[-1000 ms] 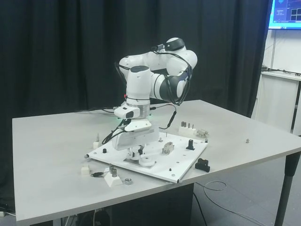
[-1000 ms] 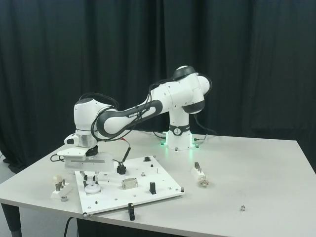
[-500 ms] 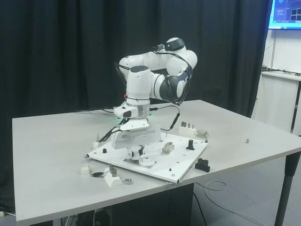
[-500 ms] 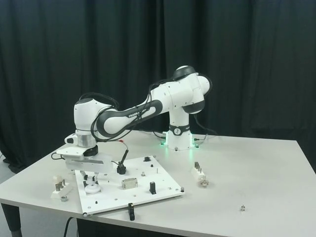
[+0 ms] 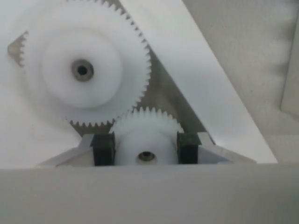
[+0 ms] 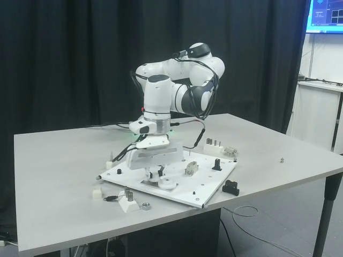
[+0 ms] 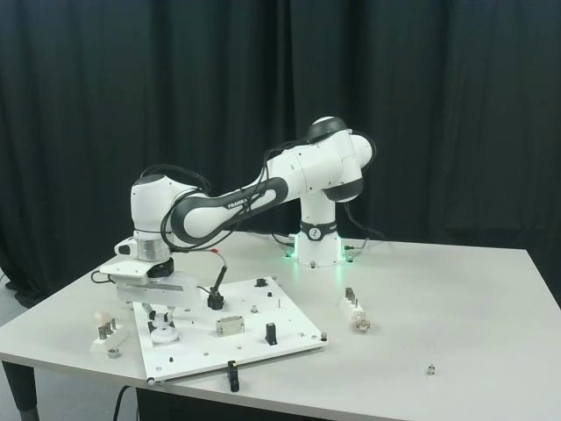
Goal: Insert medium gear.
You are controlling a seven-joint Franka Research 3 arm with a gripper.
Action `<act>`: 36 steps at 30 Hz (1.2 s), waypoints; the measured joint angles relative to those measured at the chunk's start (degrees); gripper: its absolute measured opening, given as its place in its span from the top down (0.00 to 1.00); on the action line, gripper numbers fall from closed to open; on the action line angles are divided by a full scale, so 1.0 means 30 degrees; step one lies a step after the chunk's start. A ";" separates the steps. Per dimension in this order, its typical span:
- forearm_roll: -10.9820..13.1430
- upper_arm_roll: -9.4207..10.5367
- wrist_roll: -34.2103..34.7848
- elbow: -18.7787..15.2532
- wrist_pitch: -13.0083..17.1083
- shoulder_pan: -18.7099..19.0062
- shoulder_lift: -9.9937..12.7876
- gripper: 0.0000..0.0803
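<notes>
In the wrist view the white medium gear [image 5: 145, 140] sits between my two black fingertips [image 5: 103, 149], and its teeth mesh with the large white gear [image 5: 84, 70] beside it. A peg end shows in its centre hole. My gripper [image 5: 145, 149] is shut on the gear's hub. In the room views the gripper [image 6: 157, 172] [image 7: 159, 317] points down over the near-left part of the white assembly board [image 6: 214, 176] [image 7: 289, 329], just above the large gear [image 6: 167, 184] [image 7: 160, 334]. The medium gear itself is hidden under the hand there.
A black bracket [image 6: 231, 187] [image 7: 232, 374] lies at the board's front edge. A white block with pegs [image 6: 127, 201] [image 7: 105, 338] and a nut [image 6: 144, 206] sit beside the board. A small fixture [image 6: 214, 144] [image 7: 353, 309] and a bolt [image 6: 282, 159] [image 7: 429, 369] lie further out.
The hand has risen a little over the board and levelled out compared with a second ago. The large gear on the board has stayed in place.
</notes>
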 joint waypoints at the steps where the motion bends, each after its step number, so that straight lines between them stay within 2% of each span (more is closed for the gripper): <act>1: 0.0000 0.0000 -0.0242 0.0002 -0.0005 -0.0002 0.0000 0.65; 36: -0.0021 0.0002 -0.7327 0.0086 -0.0176 -0.0035 0.0001 0.65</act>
